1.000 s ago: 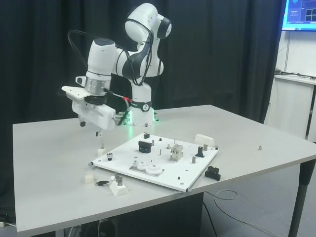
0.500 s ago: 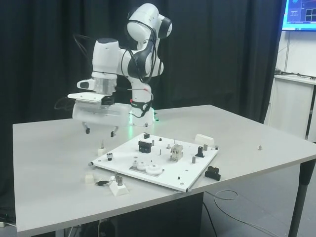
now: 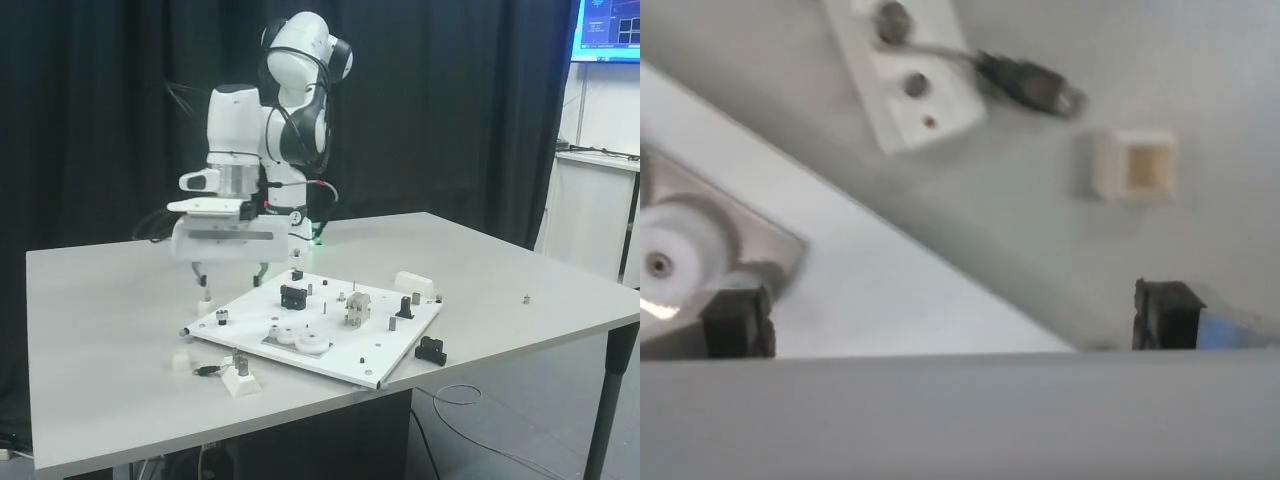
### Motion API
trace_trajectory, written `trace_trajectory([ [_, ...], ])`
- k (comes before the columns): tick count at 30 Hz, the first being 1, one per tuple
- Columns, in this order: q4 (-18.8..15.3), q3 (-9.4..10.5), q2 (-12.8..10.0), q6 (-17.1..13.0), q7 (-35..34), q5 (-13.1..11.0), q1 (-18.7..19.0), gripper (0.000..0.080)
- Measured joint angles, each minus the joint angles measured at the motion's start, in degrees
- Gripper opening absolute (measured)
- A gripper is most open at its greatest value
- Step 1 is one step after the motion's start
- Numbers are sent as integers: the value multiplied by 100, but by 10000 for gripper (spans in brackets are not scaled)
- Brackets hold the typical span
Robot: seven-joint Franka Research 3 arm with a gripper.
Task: Pick round peg 2.
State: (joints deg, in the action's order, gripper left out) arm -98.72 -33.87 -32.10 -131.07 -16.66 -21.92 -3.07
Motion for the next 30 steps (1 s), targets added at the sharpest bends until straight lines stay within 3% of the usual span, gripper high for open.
trace_trajectory([
  [16,740,142,-770,23,1044,-112,-77,800],
  [23,835,231,-889,60,1477,-138,-214,800],
  [30,912,389,-961,58,1765,-401,-413,800],
])
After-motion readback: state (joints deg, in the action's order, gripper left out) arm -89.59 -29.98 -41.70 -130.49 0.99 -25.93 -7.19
